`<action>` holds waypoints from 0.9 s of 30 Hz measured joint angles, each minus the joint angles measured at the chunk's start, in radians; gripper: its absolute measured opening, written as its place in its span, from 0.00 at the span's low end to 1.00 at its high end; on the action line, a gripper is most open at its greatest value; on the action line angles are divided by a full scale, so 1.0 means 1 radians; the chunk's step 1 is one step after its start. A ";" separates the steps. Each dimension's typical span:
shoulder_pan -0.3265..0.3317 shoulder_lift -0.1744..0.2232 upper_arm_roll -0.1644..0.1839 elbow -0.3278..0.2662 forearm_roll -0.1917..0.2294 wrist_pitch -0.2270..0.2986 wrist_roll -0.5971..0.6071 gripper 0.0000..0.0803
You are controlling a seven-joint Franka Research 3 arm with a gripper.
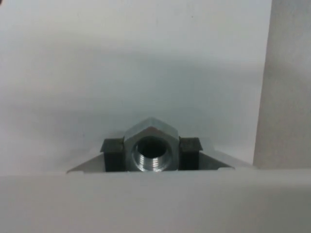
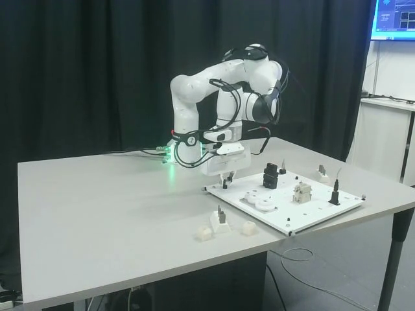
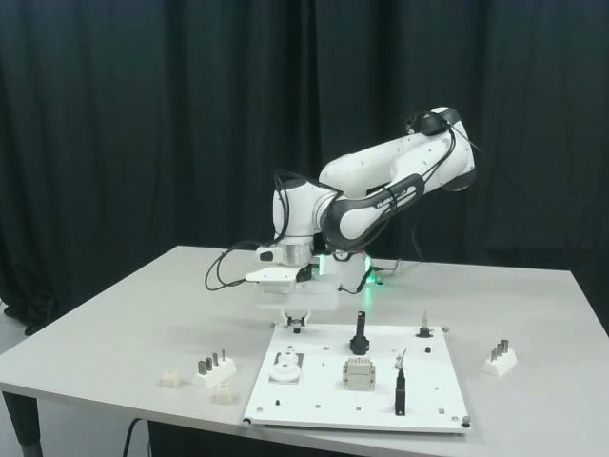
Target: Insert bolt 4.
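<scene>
**Bolt held over board's corner, insertion pending**

Left to right in the second room view: small white holder with upright pins (image 3: 211, 367) on the grey desk (image 3: 114, 343), then the white board (image 3: 362, 390), then another holder (image 3: 499, 358) far right. The gripper (image 3: 298, 319) hangs just above the board's far left corner. Wrist view: the fingers (image 1: 112, 154) are pinched narrow on a hex, threaded piece, taken to be bolt 4 (image 1: 150, 150), gripped on both flats. Its long axis looks vertical, pointing straight down below the fingers. Target hole not visible; likely directly beneath. The next move probably needs a straight descent. Black curtains behind; a screen's corner at the right edge in the first room view.
</scene>
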 joint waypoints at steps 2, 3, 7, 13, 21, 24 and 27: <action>-0.002 0.000 0.004 0.000 0.001 0.000 0.000 0.28; -0.003 -0.001 0.005 0.000 0.002 0.000 0.000 0.28; -0.006 -0.001 0.011 0.000 0.005 0.000 0.000 0.28; -0.007 -0.001 0.011 0.000 0.005 0.000 0.000 0.28; -0.007 -0.001 0.009 -0.002 0.003 -0.006 0.000 0.28; -0.006 -0.001 0.008 -0.003 0.002 -0.012 0.000 0.28; -0.006 -0.002 0.006 -0.006 -0.001 -0.021 0.000 0.28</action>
